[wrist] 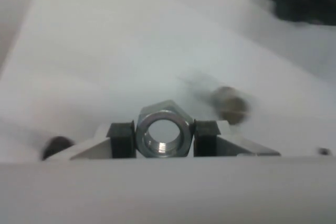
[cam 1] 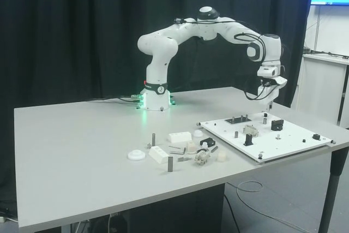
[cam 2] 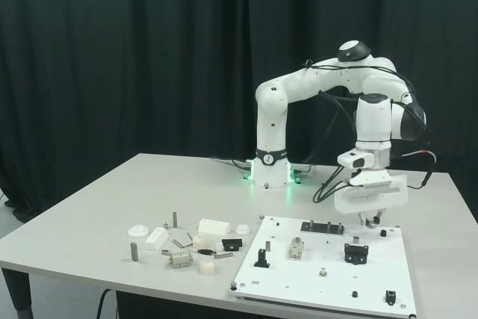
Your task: Place bolt 4.
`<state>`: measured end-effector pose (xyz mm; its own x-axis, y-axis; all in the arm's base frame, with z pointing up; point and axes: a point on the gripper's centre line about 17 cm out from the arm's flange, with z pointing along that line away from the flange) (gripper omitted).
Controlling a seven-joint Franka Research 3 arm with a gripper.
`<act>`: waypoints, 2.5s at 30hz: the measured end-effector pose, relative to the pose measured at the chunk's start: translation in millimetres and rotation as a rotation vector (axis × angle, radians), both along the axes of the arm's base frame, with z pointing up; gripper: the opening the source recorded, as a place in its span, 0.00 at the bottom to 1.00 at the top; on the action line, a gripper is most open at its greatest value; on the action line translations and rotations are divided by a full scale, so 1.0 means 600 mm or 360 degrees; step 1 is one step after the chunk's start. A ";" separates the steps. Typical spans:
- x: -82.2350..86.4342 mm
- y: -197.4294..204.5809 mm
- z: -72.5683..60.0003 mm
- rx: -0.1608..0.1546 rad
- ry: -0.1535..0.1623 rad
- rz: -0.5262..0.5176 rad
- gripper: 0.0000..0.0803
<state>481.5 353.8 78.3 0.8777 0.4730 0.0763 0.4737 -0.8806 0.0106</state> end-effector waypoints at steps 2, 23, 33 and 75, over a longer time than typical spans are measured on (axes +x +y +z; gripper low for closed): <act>0.007 -0.018 0.004 -0.0035 -0.0005 -0.0020 0.30; 0.073 -0.293 0.041 -0.0358 -0.0008 -0.0272 0.30; 0.083 -0.436 0.046 -0.0469 0.0004 -0.0308 0.30; 0.106 -0.908 0.028 -0.0296 -0.0247 -0.1241 0.30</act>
